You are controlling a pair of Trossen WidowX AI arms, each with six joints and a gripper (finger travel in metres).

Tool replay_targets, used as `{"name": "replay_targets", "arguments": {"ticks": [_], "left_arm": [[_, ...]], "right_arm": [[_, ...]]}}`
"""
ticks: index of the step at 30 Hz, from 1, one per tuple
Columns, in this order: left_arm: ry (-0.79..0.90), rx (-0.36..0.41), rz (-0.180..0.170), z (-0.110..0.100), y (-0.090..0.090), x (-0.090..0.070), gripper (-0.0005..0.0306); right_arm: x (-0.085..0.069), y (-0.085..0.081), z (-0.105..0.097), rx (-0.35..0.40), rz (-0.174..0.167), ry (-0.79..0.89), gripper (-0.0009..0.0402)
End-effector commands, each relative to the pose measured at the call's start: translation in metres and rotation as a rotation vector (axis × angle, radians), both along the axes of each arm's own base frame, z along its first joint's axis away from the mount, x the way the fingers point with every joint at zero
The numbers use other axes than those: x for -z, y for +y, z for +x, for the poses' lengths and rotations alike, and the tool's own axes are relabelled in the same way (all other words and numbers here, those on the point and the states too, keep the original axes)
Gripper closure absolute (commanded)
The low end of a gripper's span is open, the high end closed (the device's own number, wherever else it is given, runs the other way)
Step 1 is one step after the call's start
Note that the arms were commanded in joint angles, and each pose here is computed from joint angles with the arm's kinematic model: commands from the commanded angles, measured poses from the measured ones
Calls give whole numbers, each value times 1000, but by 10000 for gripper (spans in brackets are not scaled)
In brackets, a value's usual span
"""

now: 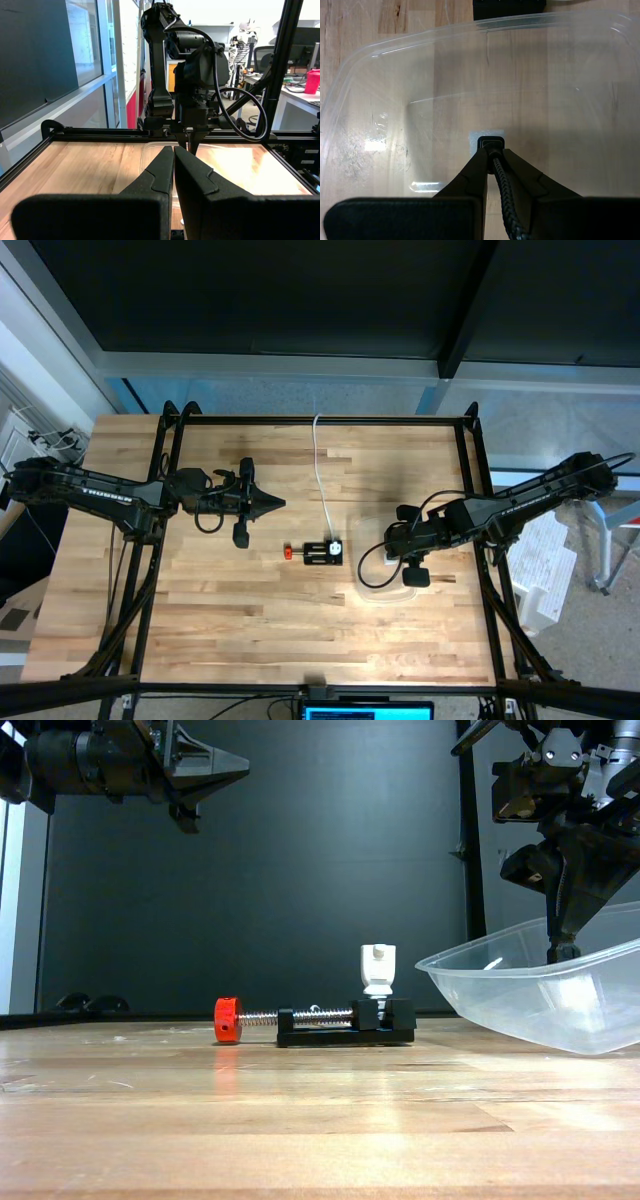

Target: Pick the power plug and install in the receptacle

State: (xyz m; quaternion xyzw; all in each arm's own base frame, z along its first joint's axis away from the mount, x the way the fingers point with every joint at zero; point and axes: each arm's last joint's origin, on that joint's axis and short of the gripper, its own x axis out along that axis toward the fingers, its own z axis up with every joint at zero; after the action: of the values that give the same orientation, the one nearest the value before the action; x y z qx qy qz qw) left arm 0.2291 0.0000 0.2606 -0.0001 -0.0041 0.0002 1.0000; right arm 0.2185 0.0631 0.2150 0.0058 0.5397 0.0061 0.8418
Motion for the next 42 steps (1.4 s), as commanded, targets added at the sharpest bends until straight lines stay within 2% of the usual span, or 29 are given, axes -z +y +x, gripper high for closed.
{"name": "replay_targets", "arguments": {"ticks": [1,22,26,32,36,42], "left_arm": [[0,0,0,0,0,0,300],[0,-1,0,0,0,0,300],[0,0,0,0,0,0,300],[0,0,0,0,0,0,300],[0,0,0,0,0,0,300],[0,0,0,0,0,0,300]], "right_arm": [[2,0,-1,0,-1,5,393],[3,0,-1,-1,-1,8,393],[-7,1,2,-1,6,-13,393],[-34,-2,9,-2,-10,-24,393],[-49,-2,19,10,-9,-49,393],[-57,-3,39,52,-52,-64,393]]}}
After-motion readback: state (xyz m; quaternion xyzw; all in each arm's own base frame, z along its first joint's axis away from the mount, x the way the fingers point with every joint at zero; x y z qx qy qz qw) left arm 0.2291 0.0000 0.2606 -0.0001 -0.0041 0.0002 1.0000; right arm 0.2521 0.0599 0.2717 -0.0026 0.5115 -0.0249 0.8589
